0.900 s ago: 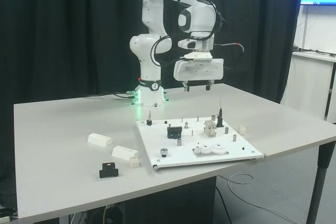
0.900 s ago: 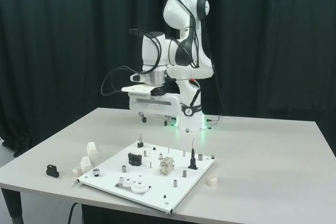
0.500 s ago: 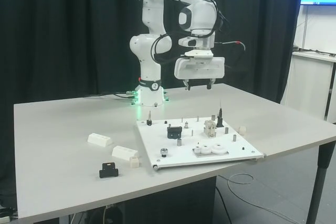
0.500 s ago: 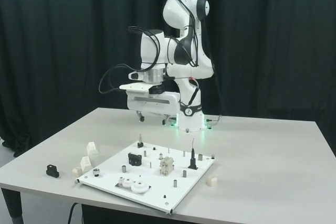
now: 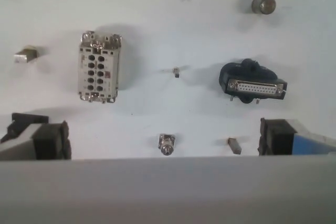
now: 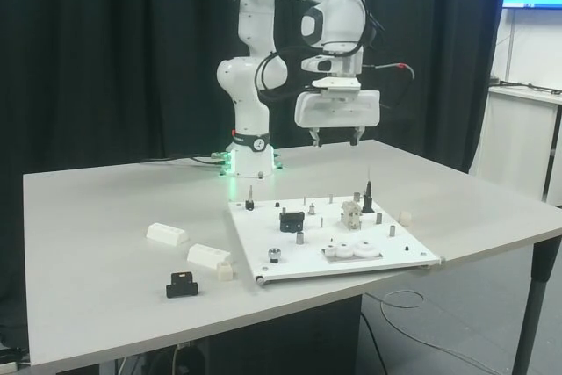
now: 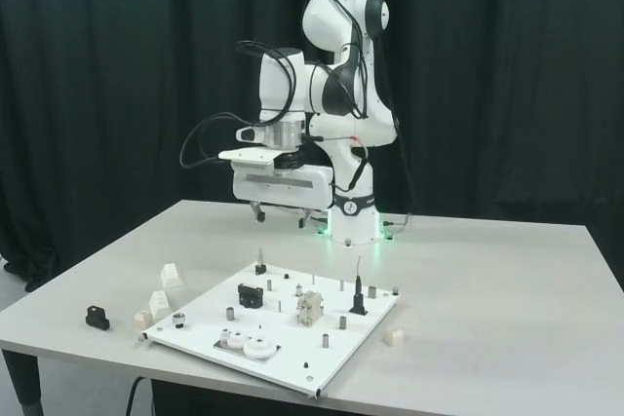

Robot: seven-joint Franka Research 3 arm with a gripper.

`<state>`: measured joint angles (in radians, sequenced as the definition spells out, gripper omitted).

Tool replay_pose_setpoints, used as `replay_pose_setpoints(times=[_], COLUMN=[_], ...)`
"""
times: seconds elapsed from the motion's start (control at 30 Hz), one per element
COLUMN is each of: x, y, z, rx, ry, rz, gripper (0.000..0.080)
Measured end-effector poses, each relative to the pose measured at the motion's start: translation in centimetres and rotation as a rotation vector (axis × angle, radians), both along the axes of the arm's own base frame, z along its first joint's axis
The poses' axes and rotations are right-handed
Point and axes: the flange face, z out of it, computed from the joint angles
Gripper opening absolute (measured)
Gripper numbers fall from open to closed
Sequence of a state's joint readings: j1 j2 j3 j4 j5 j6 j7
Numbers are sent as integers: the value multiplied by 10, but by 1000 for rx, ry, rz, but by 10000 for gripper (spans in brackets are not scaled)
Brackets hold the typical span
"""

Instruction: Remove USB.

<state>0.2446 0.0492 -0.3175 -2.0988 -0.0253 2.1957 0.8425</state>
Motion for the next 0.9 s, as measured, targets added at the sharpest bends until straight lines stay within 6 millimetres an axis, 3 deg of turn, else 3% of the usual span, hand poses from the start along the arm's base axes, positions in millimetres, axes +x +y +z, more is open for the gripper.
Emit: replay_pose_setpoints(times=[0.4,0.9], x=[6,9], y=[17,63], z=[3,-9], rx=[54,59], ry=[9,34], rz=[-91,-172], gripper=[800,800])
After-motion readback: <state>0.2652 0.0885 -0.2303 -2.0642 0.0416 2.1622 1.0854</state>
